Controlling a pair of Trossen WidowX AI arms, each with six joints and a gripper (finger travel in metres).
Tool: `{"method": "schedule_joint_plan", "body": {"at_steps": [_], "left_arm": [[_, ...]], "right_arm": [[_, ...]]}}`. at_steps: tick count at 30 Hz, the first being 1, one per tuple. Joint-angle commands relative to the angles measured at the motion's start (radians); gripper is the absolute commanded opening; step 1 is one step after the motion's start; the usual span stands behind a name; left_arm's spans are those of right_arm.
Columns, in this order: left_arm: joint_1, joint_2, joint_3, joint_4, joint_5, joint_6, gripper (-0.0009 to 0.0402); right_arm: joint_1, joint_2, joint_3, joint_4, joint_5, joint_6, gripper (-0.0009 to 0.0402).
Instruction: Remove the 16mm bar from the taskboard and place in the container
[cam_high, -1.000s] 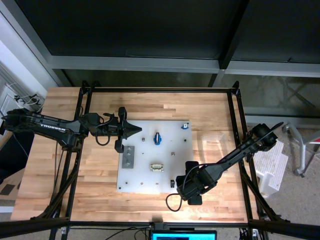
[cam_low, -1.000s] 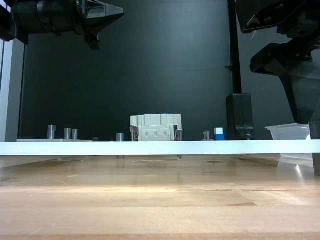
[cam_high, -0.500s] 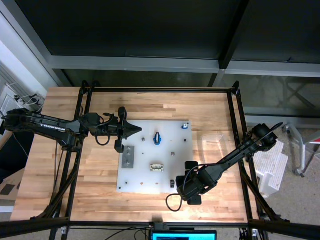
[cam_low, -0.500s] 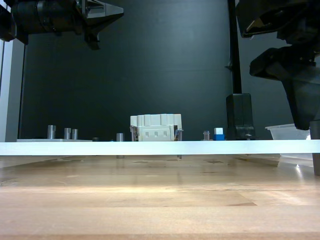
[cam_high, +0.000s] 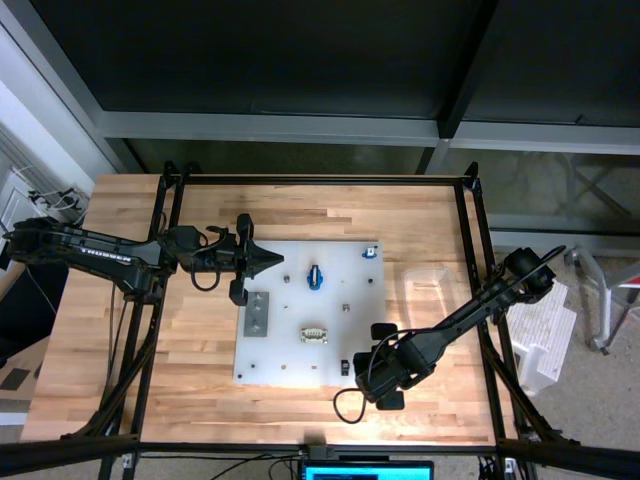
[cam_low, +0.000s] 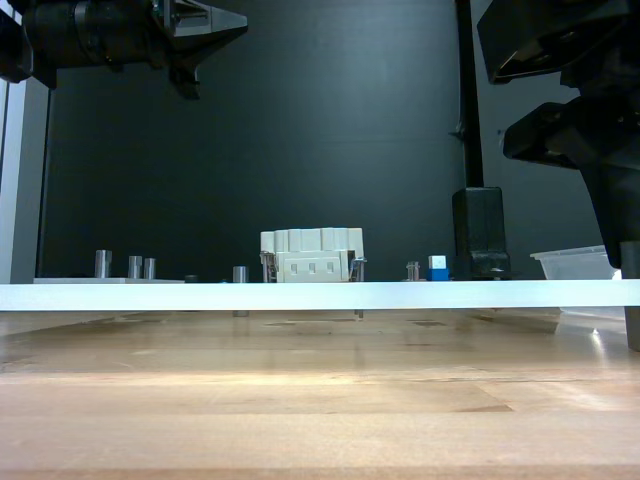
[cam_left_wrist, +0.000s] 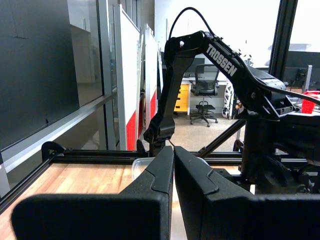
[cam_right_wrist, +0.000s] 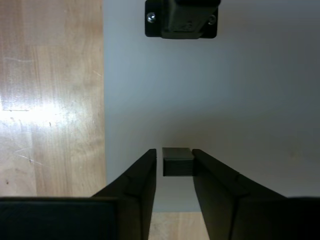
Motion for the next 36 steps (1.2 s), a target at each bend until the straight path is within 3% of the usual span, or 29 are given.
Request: {"method": "schedule_joint_plan", "body": {"at_steps": [1, 10, 27, 36], "left_arm": [[0.0, 0.0, 0.0, 0.0, 0.0, 0.0, 0.0], [0.0, 0.0, 0.0, 0.0, 0.0, 0.0, 0.0], [0.0, 0.0, 0.0, 0.0, 0.0, 0.0, 0.0], [0.0, 0.0, 0.0, 0.0, 0.0, 0.0, 0.0]], "right_arm": [[0.0, 0.0, 0.0, 0.002, -0.002, 0.0, 0.0055], [0.003, -0.008, 0.0, 0.002, -0.011, 0.0, -0.0002], [0.001, -0.186, 0.058, -0.136, -0.009, -0.002, 0.0004], [0.0, -0.225, 0.074, -0.146, -0.009, -0.002, 0.0004]]}}
